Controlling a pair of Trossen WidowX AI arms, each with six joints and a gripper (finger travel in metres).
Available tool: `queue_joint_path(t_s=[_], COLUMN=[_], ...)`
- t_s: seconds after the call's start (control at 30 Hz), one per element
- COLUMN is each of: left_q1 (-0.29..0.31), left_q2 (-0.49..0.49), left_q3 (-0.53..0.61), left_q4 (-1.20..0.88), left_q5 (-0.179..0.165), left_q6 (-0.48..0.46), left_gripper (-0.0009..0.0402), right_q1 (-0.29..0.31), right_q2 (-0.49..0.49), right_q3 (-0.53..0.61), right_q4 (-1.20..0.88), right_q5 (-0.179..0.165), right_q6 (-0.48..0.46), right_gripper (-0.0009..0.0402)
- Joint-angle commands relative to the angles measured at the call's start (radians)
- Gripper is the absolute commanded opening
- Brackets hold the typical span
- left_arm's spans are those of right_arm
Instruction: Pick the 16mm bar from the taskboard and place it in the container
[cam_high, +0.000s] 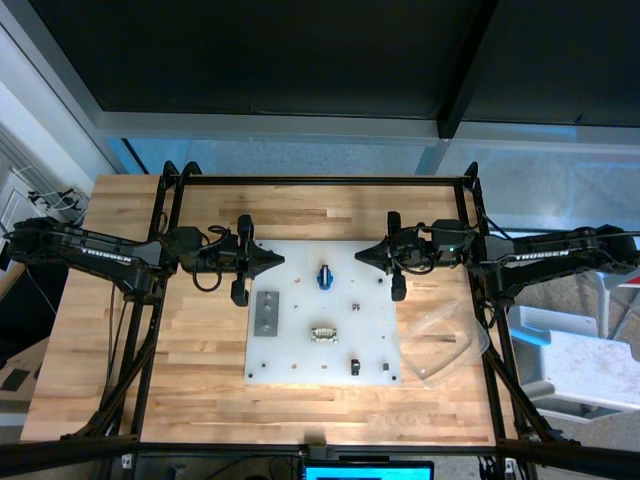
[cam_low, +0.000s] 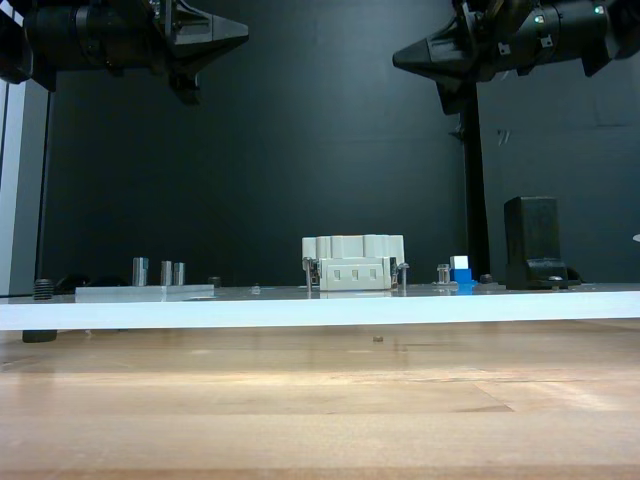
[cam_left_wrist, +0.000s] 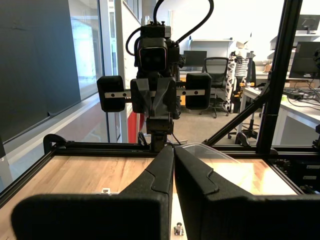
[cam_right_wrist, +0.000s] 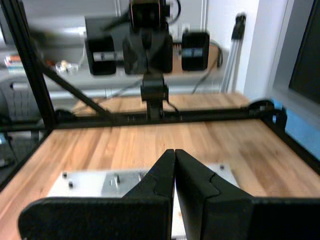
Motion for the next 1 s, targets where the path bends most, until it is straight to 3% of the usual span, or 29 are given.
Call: queue_joint_path(t_s=[0.03, 0.3, 0.4, 0.47, 0.8, 1.0], left_q1=[0.000, 0.000, 0.000, 0.000, 0.000, 0.000], left_q2=[0.000, 0.001, 0.000, 0.000, 0.001, 0.000], left_q3=[0.000, 0.000, 0.000, 0.000, 0.000, 0.000], left_q4=[0.000, 0.000, 0.000, 0.000, 0.000, 0.000], left_q5=[0.000, 0.000, 0.000, 0.000, 0.000, 0.000], left_q6=[0.000, 0.000, 0.000, 0.000, 0.000, 0.000], left_gripper=[0.0000, 0.0000, 0.0000, 0.0000, 0.0000, 0.0000], right_q1=[0.000, 0.001, 0.002, 0.002, 0.002, 0.002], right_q2=[0.000, 0.001, 0.001, 0.001, 0.001, 0.051], right_q3=[0.048, 0.174, 0.209, 0.230, 0.311, 0.381], right_q4=[-0.132, -0.480, -0.586, -0.647, -0.863, -1.016], right_q5=[0.003, 0.007, 0.050, 0.058, 0.058, 0.057], right_q6=[-0.002, -0.004, -0.003, -0.002, 0.048, 0.053], right_gripper=[0.0000, 0.0000, 0.0000, 0.0000, 0.0000, 0.0000])
